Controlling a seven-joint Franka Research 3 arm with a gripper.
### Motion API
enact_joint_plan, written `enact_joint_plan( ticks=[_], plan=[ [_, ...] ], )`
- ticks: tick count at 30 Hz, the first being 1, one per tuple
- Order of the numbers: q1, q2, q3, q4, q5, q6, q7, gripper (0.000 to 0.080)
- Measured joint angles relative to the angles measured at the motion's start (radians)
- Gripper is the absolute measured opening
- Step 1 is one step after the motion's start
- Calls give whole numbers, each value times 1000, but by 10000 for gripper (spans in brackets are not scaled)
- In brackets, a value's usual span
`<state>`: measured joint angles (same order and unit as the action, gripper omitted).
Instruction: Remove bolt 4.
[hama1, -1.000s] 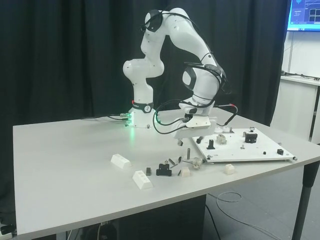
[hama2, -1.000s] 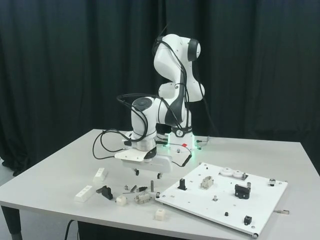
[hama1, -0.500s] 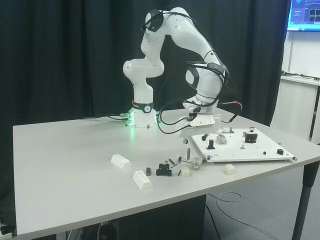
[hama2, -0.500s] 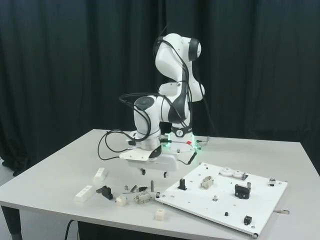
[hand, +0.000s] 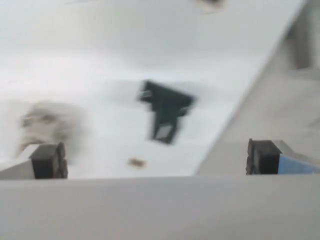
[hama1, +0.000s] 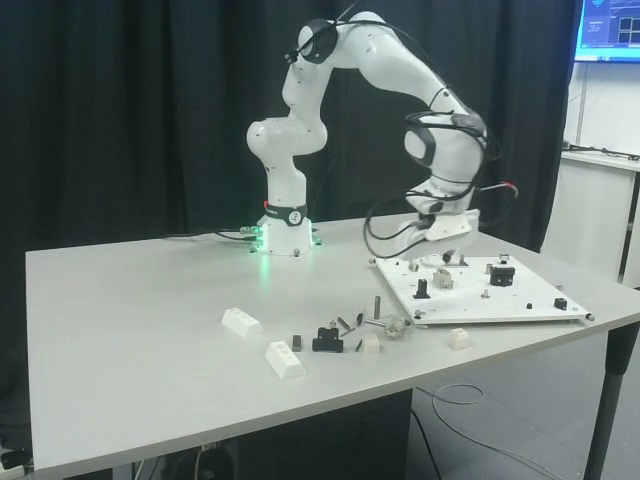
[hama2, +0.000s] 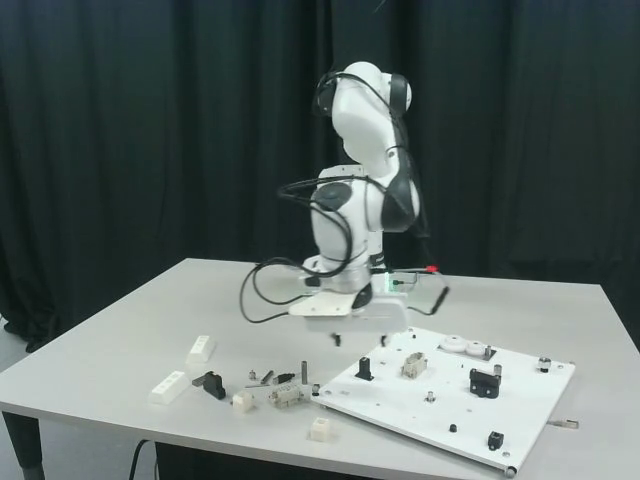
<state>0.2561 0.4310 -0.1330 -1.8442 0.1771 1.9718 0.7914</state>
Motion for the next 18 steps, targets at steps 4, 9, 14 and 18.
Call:
enact_joint_plan(
  ticks=[4, 9, 14, 18],
  plan=[
    [35, -8, 20, 5, 11, -10, 52, 800],
    [77, -13, 48, 12, 12, -19, 125, 800],
    [118, -15, 77, 14, 11, -19, 176, 800],
    [150, -15, 95, 16, 10, -18, 250, 800]
  ],
)
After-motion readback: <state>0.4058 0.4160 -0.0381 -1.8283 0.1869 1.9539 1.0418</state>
